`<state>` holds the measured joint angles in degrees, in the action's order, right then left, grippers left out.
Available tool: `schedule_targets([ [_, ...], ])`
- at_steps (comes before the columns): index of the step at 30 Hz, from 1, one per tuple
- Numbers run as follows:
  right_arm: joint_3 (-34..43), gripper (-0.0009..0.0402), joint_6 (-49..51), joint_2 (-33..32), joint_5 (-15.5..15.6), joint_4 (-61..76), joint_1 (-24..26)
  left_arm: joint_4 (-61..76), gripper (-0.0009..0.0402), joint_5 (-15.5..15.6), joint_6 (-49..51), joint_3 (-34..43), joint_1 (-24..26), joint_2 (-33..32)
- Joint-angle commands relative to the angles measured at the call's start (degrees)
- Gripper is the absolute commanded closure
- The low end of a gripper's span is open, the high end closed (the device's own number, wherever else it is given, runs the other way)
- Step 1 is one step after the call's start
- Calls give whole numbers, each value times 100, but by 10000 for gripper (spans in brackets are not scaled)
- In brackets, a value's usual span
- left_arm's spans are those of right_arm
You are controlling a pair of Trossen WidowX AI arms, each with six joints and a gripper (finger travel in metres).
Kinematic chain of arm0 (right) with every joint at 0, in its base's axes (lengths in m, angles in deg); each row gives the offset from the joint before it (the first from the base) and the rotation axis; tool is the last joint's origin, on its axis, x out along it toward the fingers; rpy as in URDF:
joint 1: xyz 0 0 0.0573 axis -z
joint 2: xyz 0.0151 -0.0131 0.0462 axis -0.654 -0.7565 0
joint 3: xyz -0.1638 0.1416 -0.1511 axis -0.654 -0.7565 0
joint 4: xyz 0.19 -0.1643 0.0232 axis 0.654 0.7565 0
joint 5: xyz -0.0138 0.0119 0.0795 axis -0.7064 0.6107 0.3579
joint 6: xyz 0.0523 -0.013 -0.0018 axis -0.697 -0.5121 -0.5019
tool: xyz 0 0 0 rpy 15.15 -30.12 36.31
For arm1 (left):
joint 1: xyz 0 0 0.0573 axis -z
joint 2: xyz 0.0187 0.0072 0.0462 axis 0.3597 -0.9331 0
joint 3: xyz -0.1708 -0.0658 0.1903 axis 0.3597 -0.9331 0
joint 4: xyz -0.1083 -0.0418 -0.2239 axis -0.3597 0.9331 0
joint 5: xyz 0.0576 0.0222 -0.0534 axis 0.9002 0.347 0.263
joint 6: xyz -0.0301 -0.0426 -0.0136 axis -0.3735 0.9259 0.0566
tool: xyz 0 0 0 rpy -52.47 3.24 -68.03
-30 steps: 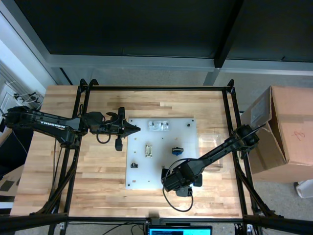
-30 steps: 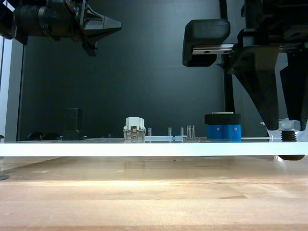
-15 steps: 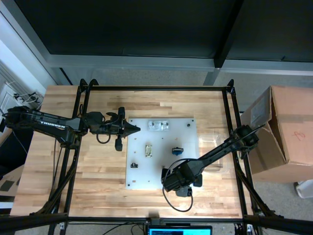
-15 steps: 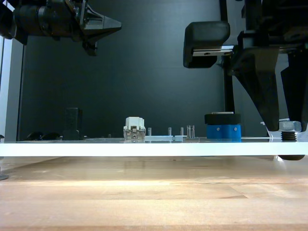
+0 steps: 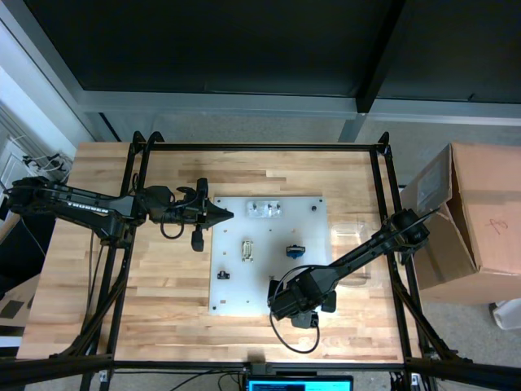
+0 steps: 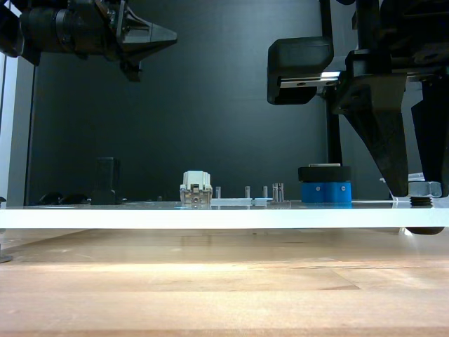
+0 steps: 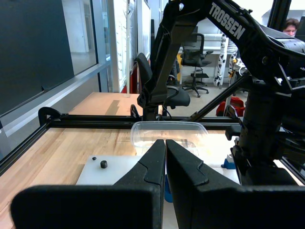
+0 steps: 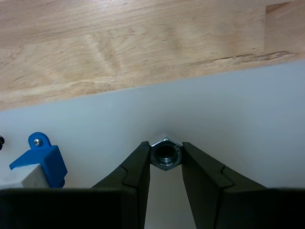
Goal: Pick the M12 nut and place it on its threads and fasten
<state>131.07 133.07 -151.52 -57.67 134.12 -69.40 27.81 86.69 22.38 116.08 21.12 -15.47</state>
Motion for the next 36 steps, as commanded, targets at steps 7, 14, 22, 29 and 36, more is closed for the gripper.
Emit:
schedule_targets([
  [7,-9,362,-1628,-17,-13,-39,11,0,393,-2,-2,0,-2,-2],
  [14,-9,362,-3578,-9,-17,-33,13,0,393,-2,-2,0,-2,-2],
  [22,-9,362,-5814,-9,-26,-37,13,2,393,-2,-2,0,-2,-2],
  [29,-9,362,-7779,-9,-24,-37,17,2,393,-2,-2,0,-2,-2],
  [36,-9,361,-10400,-9,-24,-35,17,2,393,-2,-2,0,-2,-2],
])
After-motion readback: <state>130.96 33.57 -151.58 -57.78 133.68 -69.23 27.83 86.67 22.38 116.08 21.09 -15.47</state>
